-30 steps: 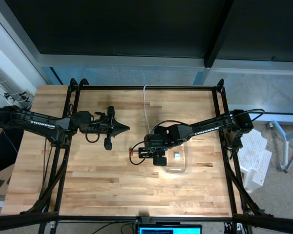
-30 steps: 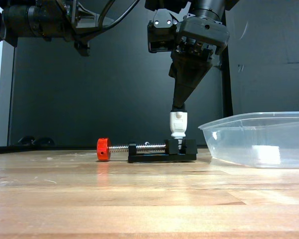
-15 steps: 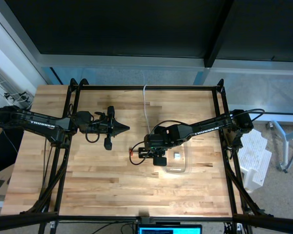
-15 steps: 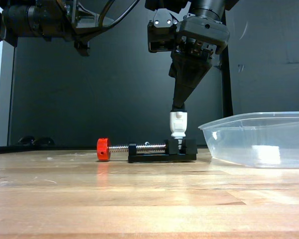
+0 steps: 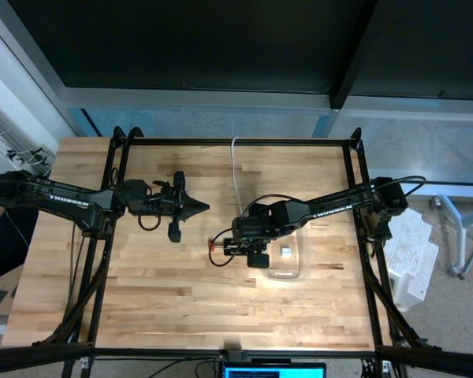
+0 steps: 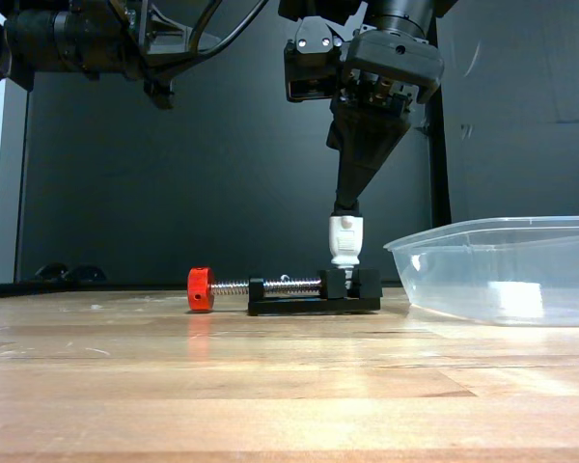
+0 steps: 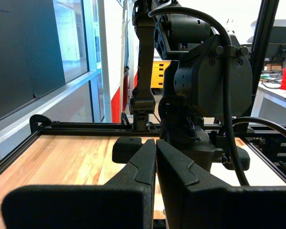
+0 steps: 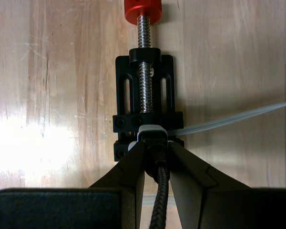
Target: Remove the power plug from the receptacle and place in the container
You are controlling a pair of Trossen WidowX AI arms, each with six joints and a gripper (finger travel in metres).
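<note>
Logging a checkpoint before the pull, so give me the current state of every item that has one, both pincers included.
power plug: seated in the receptacle, gripped.
receptacle: upright, clamped in the vise.
vise: closed on the receptacle.
container: open, holding a small white cube.
right pincer: shut on the power plug, above the vise.
left pincer: shut, empty, raised above the table's left side.

Wooden table (image 5: 165,299), black vise (image 6: 309,304) with red knob (image 6: 200,288), small white cube (image 5: 286,251), black perimeter frame (image 5: 236,142).
</note>
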